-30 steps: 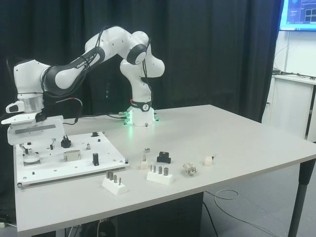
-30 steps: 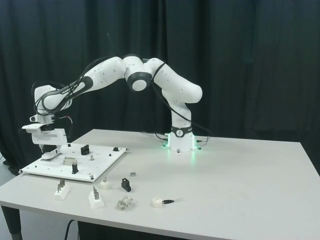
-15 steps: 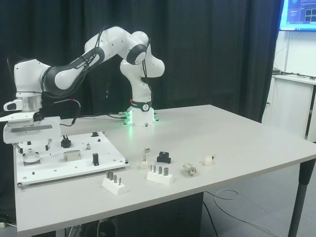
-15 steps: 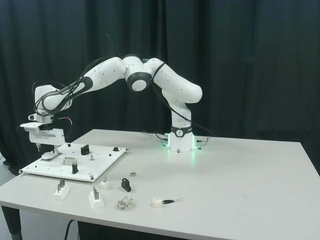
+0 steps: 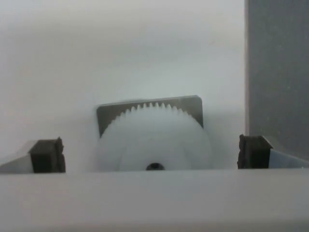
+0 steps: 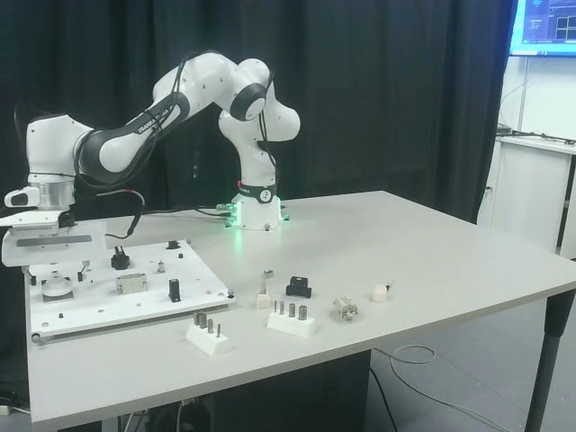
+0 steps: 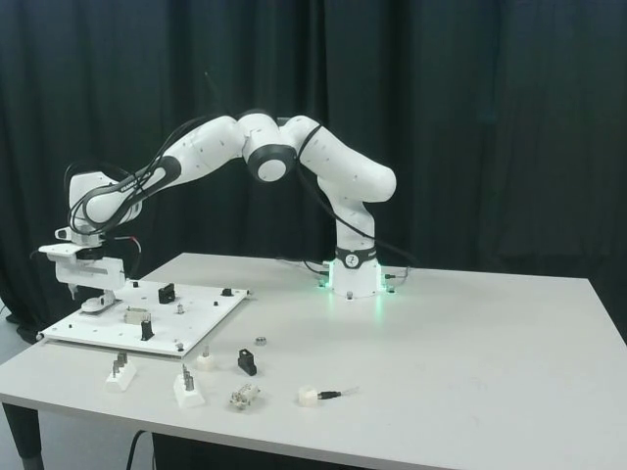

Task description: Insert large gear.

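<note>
My claw (image 5: 150,153) stands open and empty: in the wrist view one black fingertip (image 5: 47,155) shows on either side, well apart, with nothing held between them. The large gear (image 5: 155,140) lies directly beneath the claw, between the two fingertips but touching neither. It is white, toothed round its rim, with a dark hole at its centre. It rests flat on a grey square plate (image 5: 192,107) whose corners show behind it, and that plate belongs to the white assembly board (image 6: 126,304) on the desk (image 6: 432,261).

In the room views the claw hangs above the corner of the board farthest from my base (image 6: 255,209), clear of the gear (image 6: 56,288) below it.

Judgement: the gear appears seated, so the step in hand is a clean withdrawal. To do it well I should rise straight up with the fingers kept wide, so no pad catches the teeth and tilts the gear. I cannot tell from here whether the gear is pressed fully home; a check of its flatness is advisable.

Beyond the board, small fixtures including a white peg block (image 6: 209,335) stand on the desk, well away from the claw.
</note>
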### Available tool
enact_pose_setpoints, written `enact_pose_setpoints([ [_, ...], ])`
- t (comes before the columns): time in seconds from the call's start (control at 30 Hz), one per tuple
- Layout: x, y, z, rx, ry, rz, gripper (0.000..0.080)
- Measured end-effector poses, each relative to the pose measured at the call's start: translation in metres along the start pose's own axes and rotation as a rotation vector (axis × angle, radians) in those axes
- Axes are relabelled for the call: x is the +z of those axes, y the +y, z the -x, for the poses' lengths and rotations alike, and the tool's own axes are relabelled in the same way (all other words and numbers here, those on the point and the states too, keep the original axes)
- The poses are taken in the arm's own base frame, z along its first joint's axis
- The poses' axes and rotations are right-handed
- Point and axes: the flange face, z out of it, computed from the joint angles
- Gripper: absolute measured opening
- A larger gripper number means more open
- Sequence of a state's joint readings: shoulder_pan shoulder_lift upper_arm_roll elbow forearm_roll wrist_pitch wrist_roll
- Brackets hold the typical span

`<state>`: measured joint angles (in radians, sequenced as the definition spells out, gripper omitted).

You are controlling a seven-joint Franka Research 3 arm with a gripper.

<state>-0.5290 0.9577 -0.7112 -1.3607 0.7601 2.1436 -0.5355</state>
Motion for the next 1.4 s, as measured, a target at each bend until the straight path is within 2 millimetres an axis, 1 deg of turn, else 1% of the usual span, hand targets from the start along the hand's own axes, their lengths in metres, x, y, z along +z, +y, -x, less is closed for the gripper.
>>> enact_pose_setpoints([
  [0.27, 0.007, 0.004, 0.001, 0.007, 0.002, -0.001, 0.0800],
  [0.53, 0.009, 0.008, 0.002, 0.012, 0.000, 0.000, 0.0800],
  [1.13, 0.016, 0.009, 0.004, 0.024, -0.002, -0.011, 0.0800],
  [1.37, 0.016, 0.008, 0.003, 0.027, 0.001, -0.016, 0.0800],
  [1.4, 0.016, 0.008, 0.003, 0.028, 0.001, -0.017, 0.0663],
])
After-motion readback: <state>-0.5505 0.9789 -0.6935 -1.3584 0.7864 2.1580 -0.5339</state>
